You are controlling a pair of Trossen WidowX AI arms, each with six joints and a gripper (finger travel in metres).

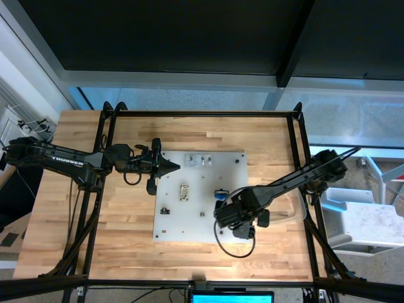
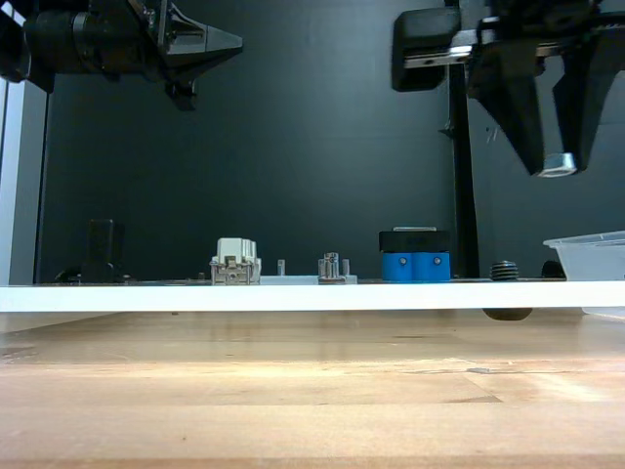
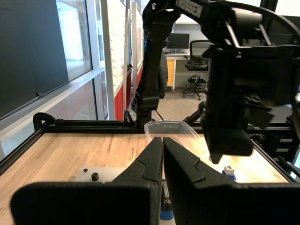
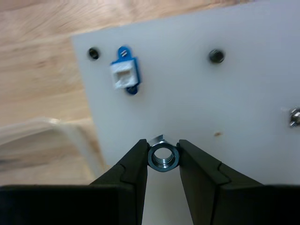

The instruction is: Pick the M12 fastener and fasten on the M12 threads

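The right pincer (image 4: 163, 152) pinches the silver M12 nut (image 4: 163, 157) between its fingertips (threaded bore facing the wrist camera). The nut hangs in the air well above the bare black ribbed stud (image 2: 504, 271) at the white board's (image 1: 189, 221) near right edge. The left pincer (image 3: 162, 152), pressed together, hangs over the board's far left edge.

Low view's edge cuts clear tray (image 2: 587, 256); high view hides nut (image 4: 162, 157)
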